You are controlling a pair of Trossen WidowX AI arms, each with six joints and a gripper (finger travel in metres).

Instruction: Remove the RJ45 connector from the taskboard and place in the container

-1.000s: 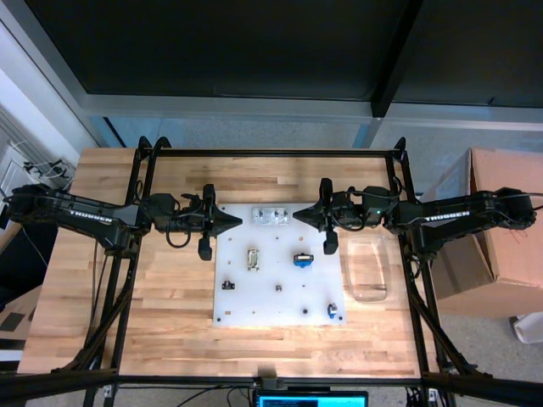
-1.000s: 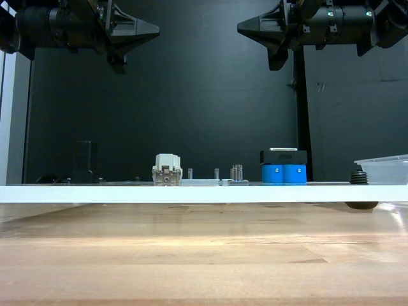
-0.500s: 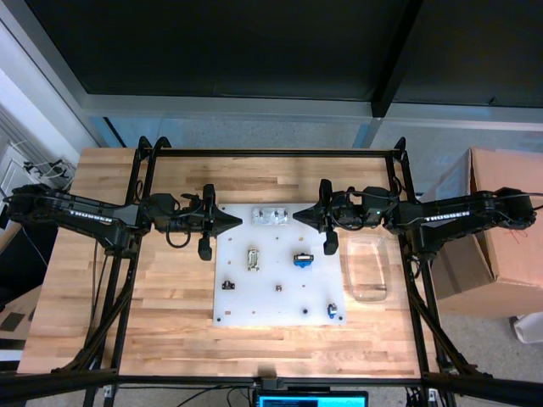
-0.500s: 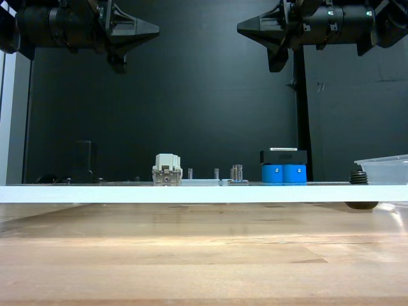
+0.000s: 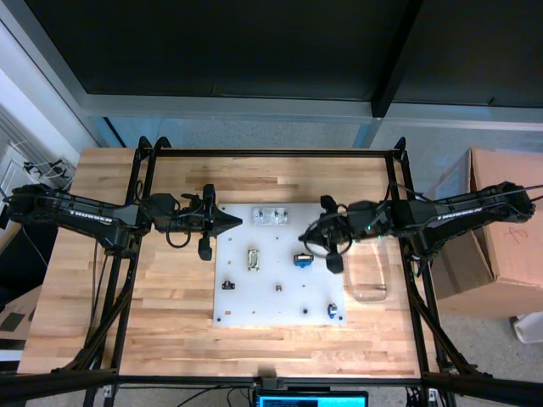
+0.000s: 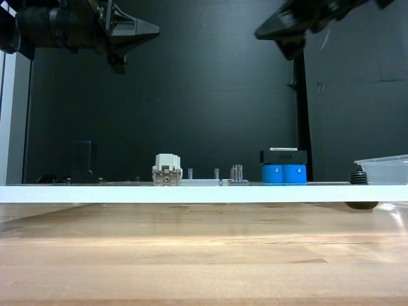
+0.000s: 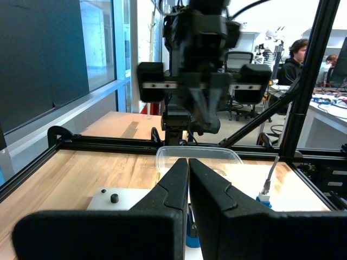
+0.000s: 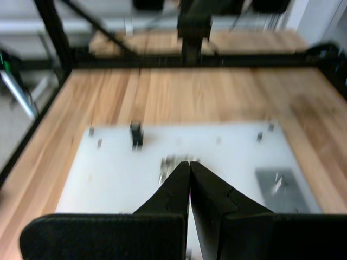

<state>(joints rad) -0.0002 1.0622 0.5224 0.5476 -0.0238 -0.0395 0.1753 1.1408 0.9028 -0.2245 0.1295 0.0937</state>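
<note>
Surroundings recorded.
A cardboard box (image 5: 501,229) is seen beside the right edge of the wooden table (image 5: 170,339); a lit screen (image 5: 311,398) is noted at its near edge.

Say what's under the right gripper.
White taskboard; the fingers cover the patch straight below. The right gripper, shut, hangs above the board; left gripper, shut, above its left edge. RJ45 connector: cannot tell.
</note>
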